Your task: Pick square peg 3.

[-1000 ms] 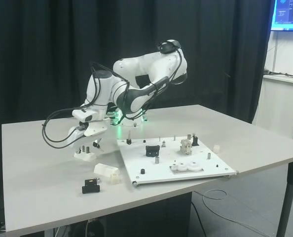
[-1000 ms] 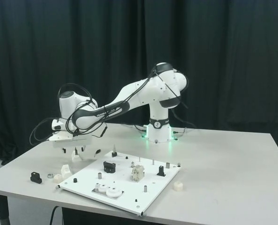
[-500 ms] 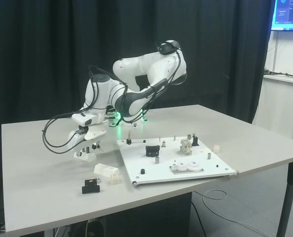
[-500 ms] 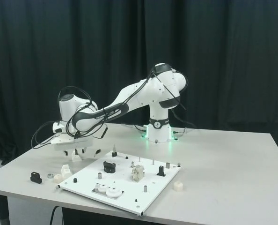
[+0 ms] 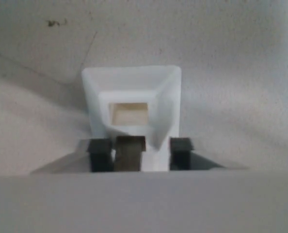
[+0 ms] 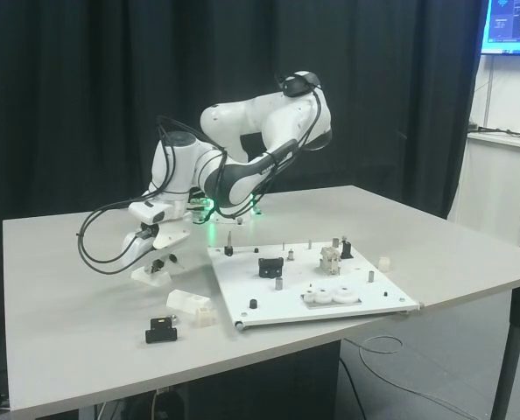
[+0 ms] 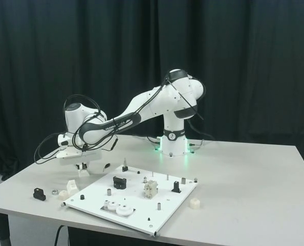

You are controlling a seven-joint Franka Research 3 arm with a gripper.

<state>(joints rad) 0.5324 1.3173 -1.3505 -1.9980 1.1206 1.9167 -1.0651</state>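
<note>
- Now the white robot arm (image 7: 142, 110) reaches low over the grey worktop (image 6: 59, 289), away from its base, and its end effector (image 5: 140, 154) is down at a small white plastic holder block (image 5: 132, 109); this block stands on the worktop just beside the big white assembly board (image 6: 308, 284), apart from it.
- In the wrist view, the two black fingertips (image 5: 100, 154) stand apart, one on each side, so the end effector is open but not wide; between them is a dark square peg (image 5: 130, 153), which I take to be square peg 3; it is close to one fingertip and has a gap to the other, so I judge that it is not gripped yet.
- The peg seems to stand upright in the holder block, probably so that its flat sides face the fingers and are easy to catch; next to it the block has an empty square socket (image 5: 128, 112).
- In my judgement the step in hand is the closing on the peg; after that a straight lift is needed, because a tilted pull could jam the peg in its seat or drag the light block along.
- In the room views the end effector hides the peg, so its exact seat I cannot confirm there; a black clamp-like part (image 6: 162, 330) and another white plastic block (image 6: 190, 305) lie near, nearer the worktop's front edge, well clear of the fingers.
</note>
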